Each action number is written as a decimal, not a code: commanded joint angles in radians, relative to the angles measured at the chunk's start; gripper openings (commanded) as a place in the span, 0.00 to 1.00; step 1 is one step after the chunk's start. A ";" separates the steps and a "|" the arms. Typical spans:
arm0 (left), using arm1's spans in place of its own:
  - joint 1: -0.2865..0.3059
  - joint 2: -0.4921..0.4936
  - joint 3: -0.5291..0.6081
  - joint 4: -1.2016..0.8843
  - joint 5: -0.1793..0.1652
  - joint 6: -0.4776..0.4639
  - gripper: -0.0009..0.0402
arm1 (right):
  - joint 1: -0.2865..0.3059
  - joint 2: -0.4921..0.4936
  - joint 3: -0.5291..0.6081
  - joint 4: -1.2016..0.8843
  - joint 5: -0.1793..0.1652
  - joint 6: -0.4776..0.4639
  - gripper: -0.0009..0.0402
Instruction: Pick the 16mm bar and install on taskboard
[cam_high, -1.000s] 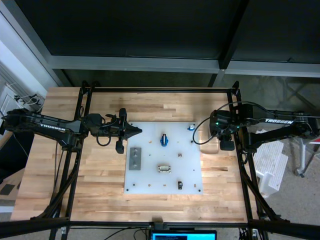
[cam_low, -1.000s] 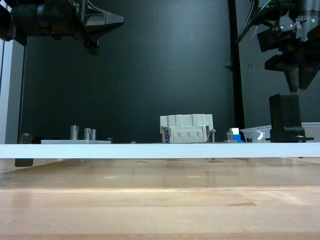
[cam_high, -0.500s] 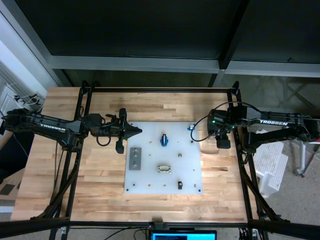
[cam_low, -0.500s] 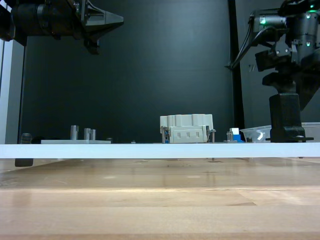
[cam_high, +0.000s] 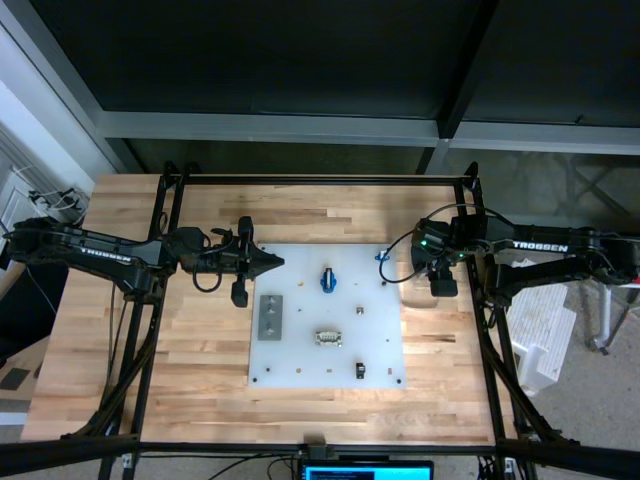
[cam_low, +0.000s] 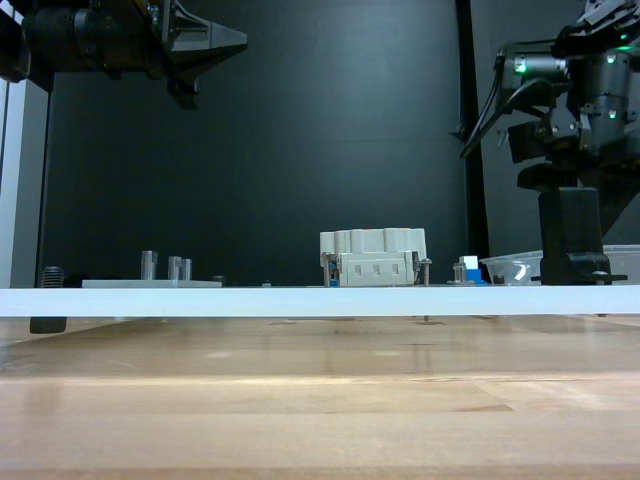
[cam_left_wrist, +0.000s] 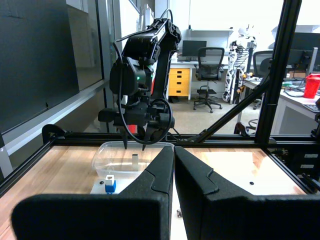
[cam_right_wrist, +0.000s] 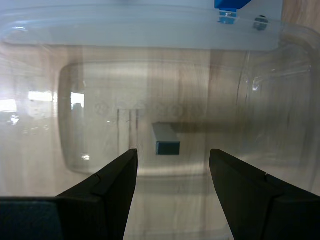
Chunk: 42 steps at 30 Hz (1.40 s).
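We see the right end effector over a clear plastic tub that sits on the desk, just beside the right edge of the taskboard. Its fingers are spread apart and hold nothing. The 16mm bar, a small grey piece, rests on the bottom of the tub. In the right wrist view it lies between the two fingers and below them, touching neither. In the left wrist view the bar shows as a short upright piece, and the tips of the right end effector are at about the level of the tub's rim.

The left end effector hangs well above the far left corner of the taskboard. Its fingers are pressed together on nothing, pointing across towards the right arm.

On the taskboard we find the grey metal block near its left edge, a blue part farther back, the silver connector near the middle and a black fitting near the front. A small blue-and-white piece stands at the far right corner, near the tub.
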 joint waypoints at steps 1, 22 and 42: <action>0.000 0.000 0.000 0.000 0.000 0.000 0.02 | -0.002 0.000 -0.019 0.017 0.000 -0.011 0.51; 0.000 0.000 0.000 0.000 0.000 0.000 0.02 | -0.003 0.035 -0.089 0.109 -0.001 -0.064 0.51; 0.000 0.000 0.000 0.000 0.000 0.000 0.02 | -0.003 0.075 -0.094 0.134 -0.009 -0.070 0.45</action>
